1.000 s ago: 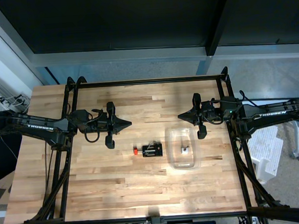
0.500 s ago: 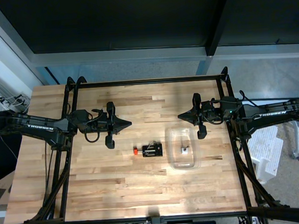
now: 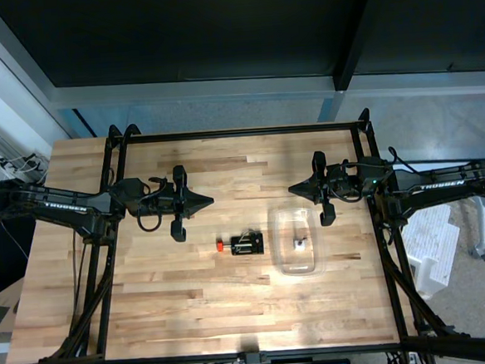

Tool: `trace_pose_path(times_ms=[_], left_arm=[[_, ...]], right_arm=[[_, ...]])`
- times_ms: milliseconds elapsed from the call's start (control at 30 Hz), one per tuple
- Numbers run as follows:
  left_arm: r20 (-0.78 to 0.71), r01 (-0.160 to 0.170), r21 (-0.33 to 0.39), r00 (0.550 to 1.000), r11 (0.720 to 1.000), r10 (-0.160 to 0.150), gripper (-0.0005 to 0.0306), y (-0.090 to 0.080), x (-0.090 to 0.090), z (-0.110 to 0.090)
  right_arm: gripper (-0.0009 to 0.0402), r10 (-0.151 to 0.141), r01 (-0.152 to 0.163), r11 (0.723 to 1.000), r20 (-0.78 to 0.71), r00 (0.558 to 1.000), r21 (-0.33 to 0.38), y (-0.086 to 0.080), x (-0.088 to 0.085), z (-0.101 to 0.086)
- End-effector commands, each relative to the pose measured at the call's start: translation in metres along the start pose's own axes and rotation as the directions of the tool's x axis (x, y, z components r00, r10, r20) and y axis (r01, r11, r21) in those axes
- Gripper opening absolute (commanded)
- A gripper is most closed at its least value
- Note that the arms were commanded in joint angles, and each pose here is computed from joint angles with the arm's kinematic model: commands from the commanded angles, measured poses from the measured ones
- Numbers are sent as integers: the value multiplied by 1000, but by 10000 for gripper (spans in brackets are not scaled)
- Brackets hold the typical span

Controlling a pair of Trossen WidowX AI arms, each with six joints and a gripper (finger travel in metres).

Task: Pick the RCA connector and install on taskboard

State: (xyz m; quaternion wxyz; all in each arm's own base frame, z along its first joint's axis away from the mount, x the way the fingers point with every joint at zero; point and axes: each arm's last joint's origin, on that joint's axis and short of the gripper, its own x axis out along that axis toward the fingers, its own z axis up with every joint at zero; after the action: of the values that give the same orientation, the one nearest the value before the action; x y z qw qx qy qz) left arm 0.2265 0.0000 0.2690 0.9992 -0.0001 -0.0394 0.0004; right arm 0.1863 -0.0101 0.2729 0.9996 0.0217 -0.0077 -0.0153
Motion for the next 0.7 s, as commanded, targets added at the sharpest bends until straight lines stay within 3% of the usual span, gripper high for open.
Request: trace_pose_path(times_ms=[33,167,333,533,700], left_arm=[[0,0,0,1000,1000,0,0,0,0,0],[0,0,0,1000,1000,0,0,0,0,0],[0,0,0,1000,1000,0,0,0,0,0],[0,0,0,1000,1000,0,0,0,0,0],[0,0,0,1000,1000,0,0,0,0,0]], right_arm=[[0,0,0,1000,-8,1000,1,0,0,-1],[0,-1,1,1000,-25,1000,1,0,0,-2],[0,-50,50,999,-154,987,-4,-1,-3,-4],[0,-31,32,999,-312,950,-3,2,-7,3],[0,-12,10,1000,-448,894,-6,7,-13,5]])
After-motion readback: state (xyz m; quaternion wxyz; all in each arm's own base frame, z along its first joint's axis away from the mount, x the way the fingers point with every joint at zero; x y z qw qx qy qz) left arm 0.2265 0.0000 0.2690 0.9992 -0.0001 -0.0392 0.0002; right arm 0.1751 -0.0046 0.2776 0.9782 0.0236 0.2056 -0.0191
